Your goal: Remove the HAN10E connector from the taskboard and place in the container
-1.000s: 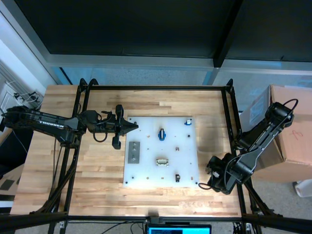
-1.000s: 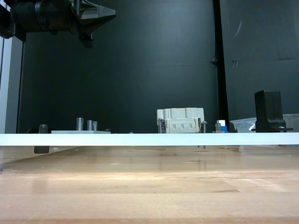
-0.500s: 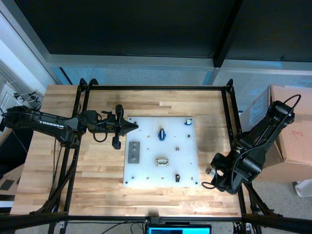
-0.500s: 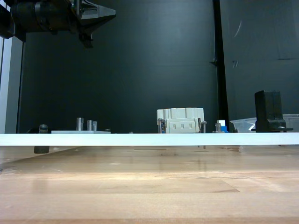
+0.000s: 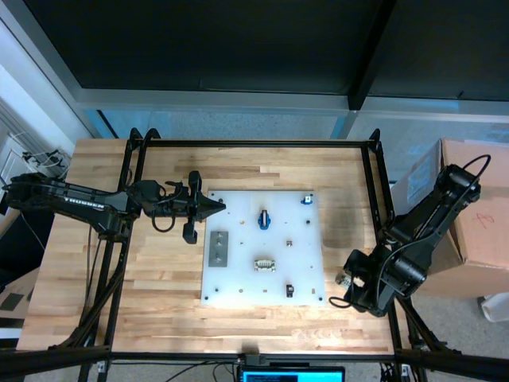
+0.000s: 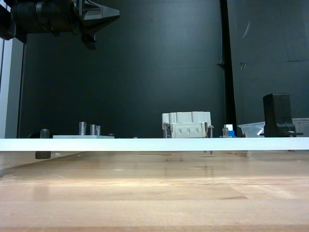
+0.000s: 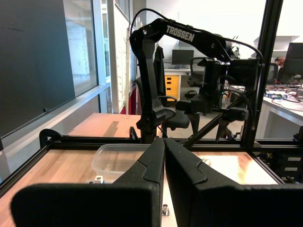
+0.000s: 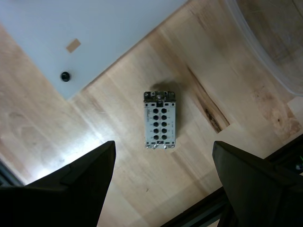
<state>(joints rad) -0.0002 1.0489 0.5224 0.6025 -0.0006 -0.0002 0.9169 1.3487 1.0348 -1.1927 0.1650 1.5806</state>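
The HAN10E connector (image 8: pixel 160 120) lies free and flat on the wooden counter (image 8: pixel 118 113), pin holes facing up. It is just off a corner of the white taskboard (image 8: pixel 94 23) and outside the clear container (image 8: pixel 265 52). The right end effector (image 8: pixel 162 147) hovers above it, fingers spread wide on either side, while the left end effector (image 7: pixel 164 144), fingers pressed together, hangs high over the taskboard's left edge.

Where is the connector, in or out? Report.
Out: connector lies free on table beside board, below open right gripper. Shut left gripper hovers at board's left edge.
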